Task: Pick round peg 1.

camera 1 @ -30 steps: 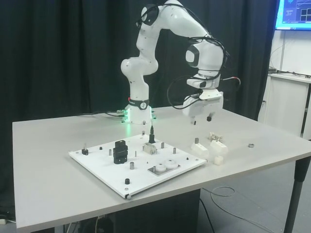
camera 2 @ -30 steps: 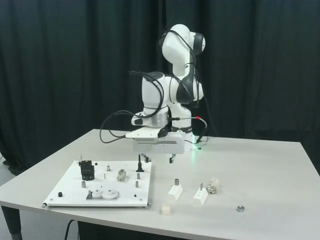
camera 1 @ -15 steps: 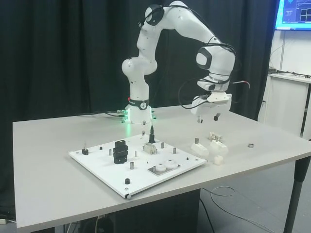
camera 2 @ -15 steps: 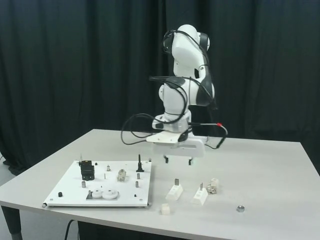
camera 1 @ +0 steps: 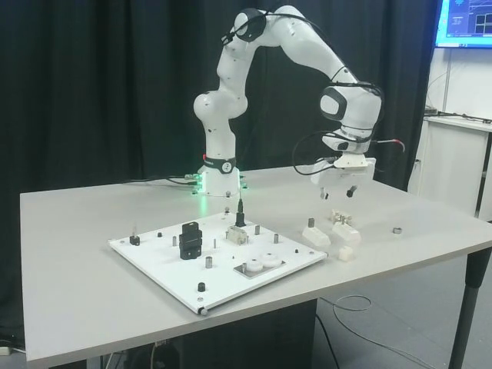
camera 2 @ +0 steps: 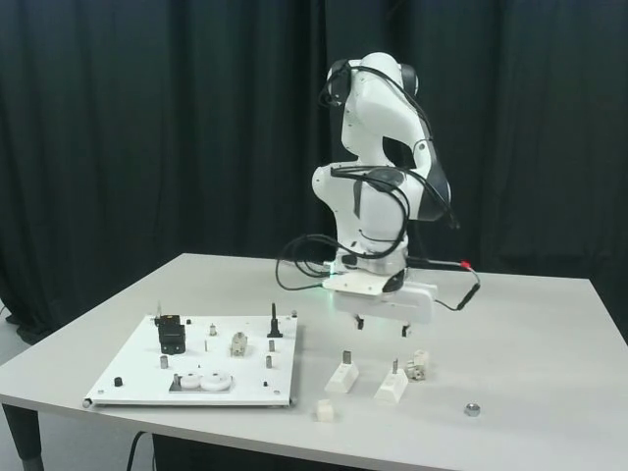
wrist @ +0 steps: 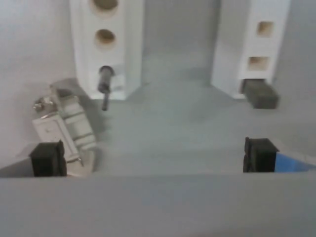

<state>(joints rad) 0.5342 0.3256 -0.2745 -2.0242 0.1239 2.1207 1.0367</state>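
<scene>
Round peg 1 is a thin grey pin standing upright in the end hole of a white holder block. From the second room view the peg rises from the holder lying right of the board. My gripper hangs above the two holder blocks, open, with nothing between its black fingertips. It hovers a short way above the table, clear of the peg, in both room views.
A second white holder carries a thick grey square peg. Beside the round peg's holder sits a small white connector. A loose white cube and a grey ring lie nearby. The white assembly board holds several parts.
The arm has swung away from the board's far edge toward the holder blocks and come lower over them. The gripper stays open and holds nothing.
</scene>
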